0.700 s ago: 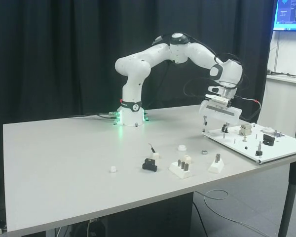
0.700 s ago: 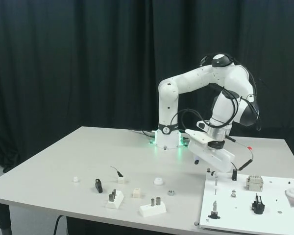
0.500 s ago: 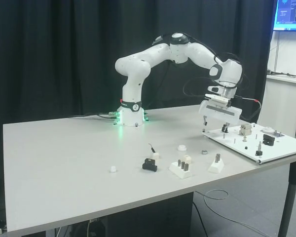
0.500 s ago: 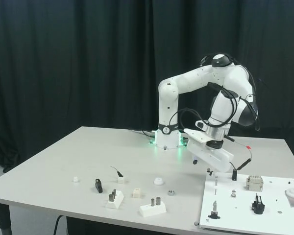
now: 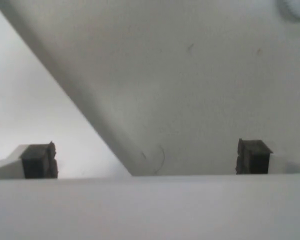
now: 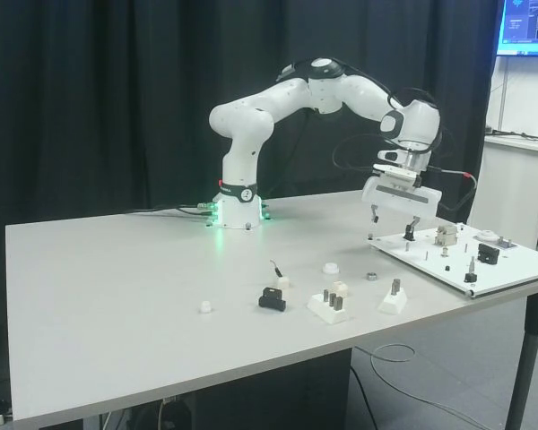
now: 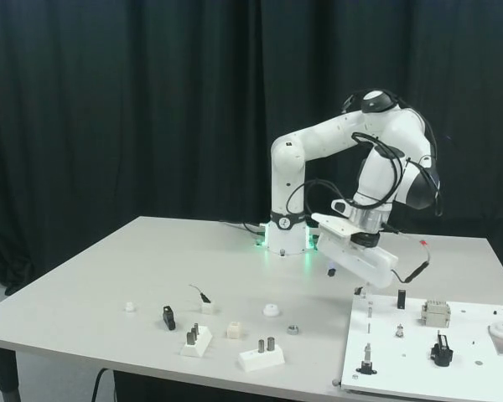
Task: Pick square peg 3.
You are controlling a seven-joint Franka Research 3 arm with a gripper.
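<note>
Gripper (image 6: pixel 394 216) had risen from the white board's (image 6: pixel 511 271) near corner
Fingers (image 5: pixel 38 161) were spread apart, grasping nothing; peg blocks (image 6: pixel 332 304) stood untouched on grey worktop (image 6: pixel 117 287)

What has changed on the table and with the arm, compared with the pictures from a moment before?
The hand has lifted a little and tilted, above the near corner of the white board. Its fingers are apart and hold nothing. The white peg blocks and the other small parts stayed where they were.
</note>
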